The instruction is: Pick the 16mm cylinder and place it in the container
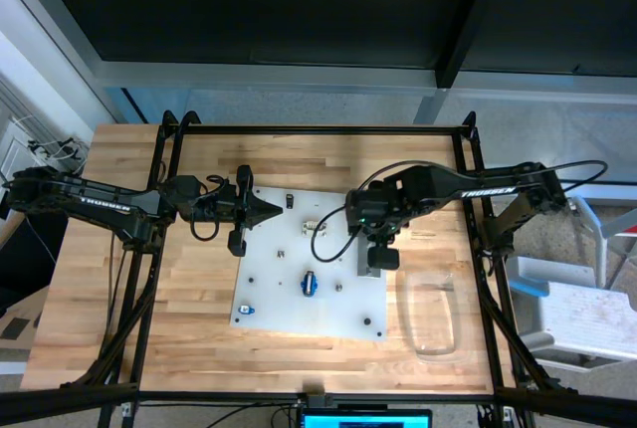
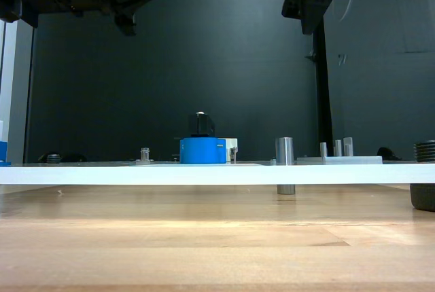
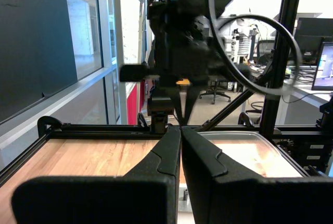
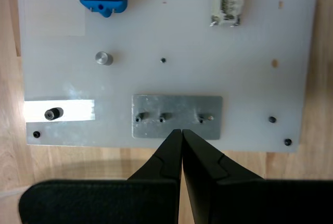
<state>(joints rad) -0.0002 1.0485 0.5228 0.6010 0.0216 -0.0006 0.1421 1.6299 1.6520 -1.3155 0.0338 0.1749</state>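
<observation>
we judge the reach has yet to start: the right gripper (image 4: 181,130), fingers pressed together and empty, hangs high above the grey block (image 4: 177,115). we'd spread it, centre over the cylinder (image 4: 104,58) standing on the white board (image 4: 250,36), then descend straight. the tray (image 1: 410,319) lies beside the board. the left gripper (image 3: 180,127), also closed and empty, hovers near the board's far left corner.

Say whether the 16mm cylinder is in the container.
Out: the 16mm cylinder stands on the white board, container empty. Right gripper, shut, above its right side; left gripper, shut, above its left.
</observation>
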